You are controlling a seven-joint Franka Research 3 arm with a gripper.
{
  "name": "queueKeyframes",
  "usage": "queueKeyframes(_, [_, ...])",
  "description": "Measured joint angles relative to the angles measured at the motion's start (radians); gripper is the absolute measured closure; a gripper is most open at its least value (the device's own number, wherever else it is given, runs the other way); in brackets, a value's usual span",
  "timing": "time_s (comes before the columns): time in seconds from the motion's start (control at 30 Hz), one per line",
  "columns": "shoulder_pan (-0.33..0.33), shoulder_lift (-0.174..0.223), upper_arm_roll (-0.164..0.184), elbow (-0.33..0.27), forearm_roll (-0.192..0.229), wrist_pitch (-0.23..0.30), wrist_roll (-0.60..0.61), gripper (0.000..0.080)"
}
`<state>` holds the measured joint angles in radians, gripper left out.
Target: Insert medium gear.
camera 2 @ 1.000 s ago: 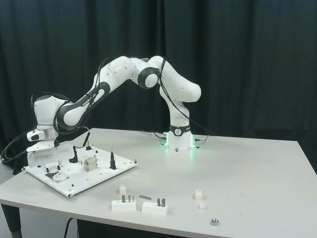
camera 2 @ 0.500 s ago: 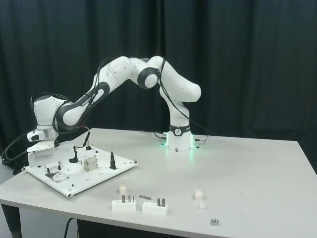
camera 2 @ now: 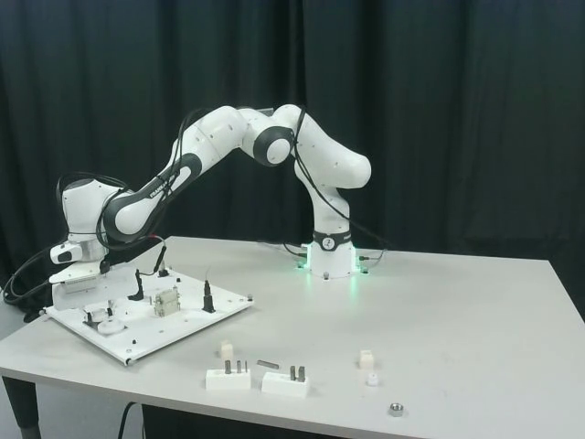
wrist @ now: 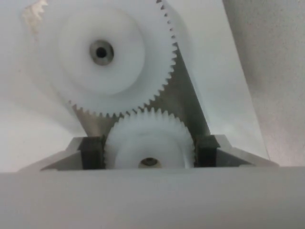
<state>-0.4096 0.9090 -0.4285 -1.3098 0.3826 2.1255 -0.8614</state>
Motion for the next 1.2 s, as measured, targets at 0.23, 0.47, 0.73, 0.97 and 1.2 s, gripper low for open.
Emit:
queueKeyframes(0.23, [0.000, 0.001, 0.000, 0.000, 0.000, 0.000, -0.002, 0.0407])
queueKeyframes(0.47, [0.000, 0.002, 0.000, 0.000, 0.000, 0.003, -0.050, 0.0407])
queueKeyframes(0.73, [0.000, 0.002, 0.000, 0.001, 0.000, 0.003, -0.139, 0.0407])
queueKeyframes(0.97, [0.001, 0.002, -0.001, 0.001, -0.001, 0.002, -0.232, 0.0407])
queueKeyframes(1.2, [0.001, 0.002, -0.001, 0.001, -0.001, 0.002, -0.312, 0.0407])
